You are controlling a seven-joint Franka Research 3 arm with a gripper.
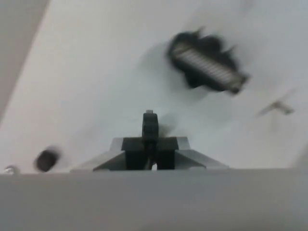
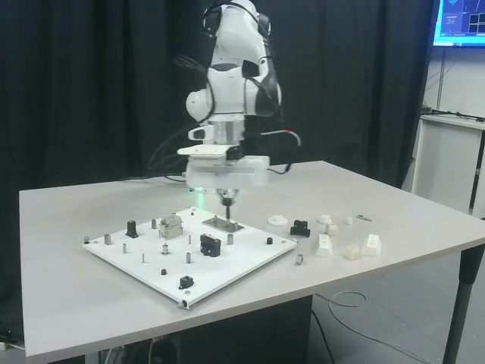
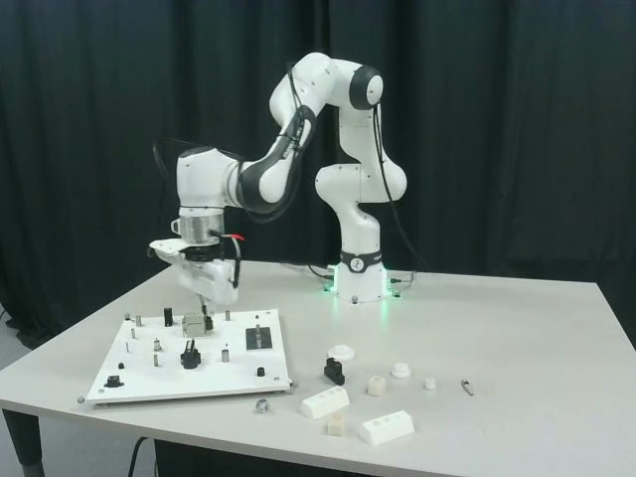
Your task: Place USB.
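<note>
Here your gripper [image 1: 149,126] is pinched narrow on a small black USB plug [image 1: 149,124], held upright above the white board [image 2: 242,258]. It hangs clear of the surface, near the black multi-pin connector [image 1: 208,62]. Loose white blocks [image 3: 324,401] lie on the grey table [image 3: 517,338] beside the board.

White board [image 2: 242,262], grey table [image 2: 68,227]

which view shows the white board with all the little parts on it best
The first room view: the white board lies whole and near, its parts spread out. The second room view shows it whole but smaller, more edge-on. The wrist view shows only a patch of it under the gripper.
</note>
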